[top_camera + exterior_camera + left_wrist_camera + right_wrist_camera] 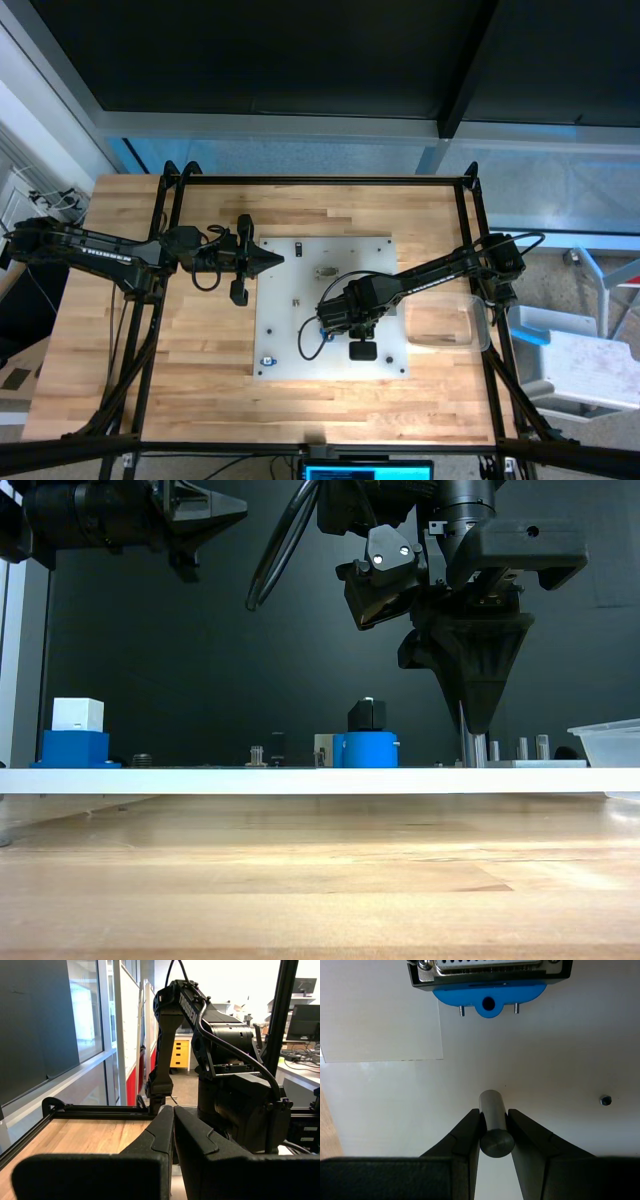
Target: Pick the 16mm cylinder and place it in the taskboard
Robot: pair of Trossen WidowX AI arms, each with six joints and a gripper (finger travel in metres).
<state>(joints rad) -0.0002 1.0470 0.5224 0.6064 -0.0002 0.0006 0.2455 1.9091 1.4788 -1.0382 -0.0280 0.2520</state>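
Note:
The 16mm cylinder (493, 1119), a short grey metal peg, stands upright with my right gripper (494, 1127) shut on it from above. In the low view the cylinder (467, 748) hangs from the right gripper (470, 725) with its lower end at the surface of the white taskboard (250, 778); whether it sits in a hole I cannot tell. From above, the right gripper (352, 330) is over the taskboard's (300, 345) middle right. My left gripper (272, 258) is shut and empty, held above the board's left edge; its fingers (165, 1135) press together.
A blue-framed connector (488, 997) lies on the board just beyond the cylinder. Blue fixtures (365, 748) and a white cube on a blue base (76, 735) stand on the board. A clear plastic tray (445, 322) sits to the board's right.

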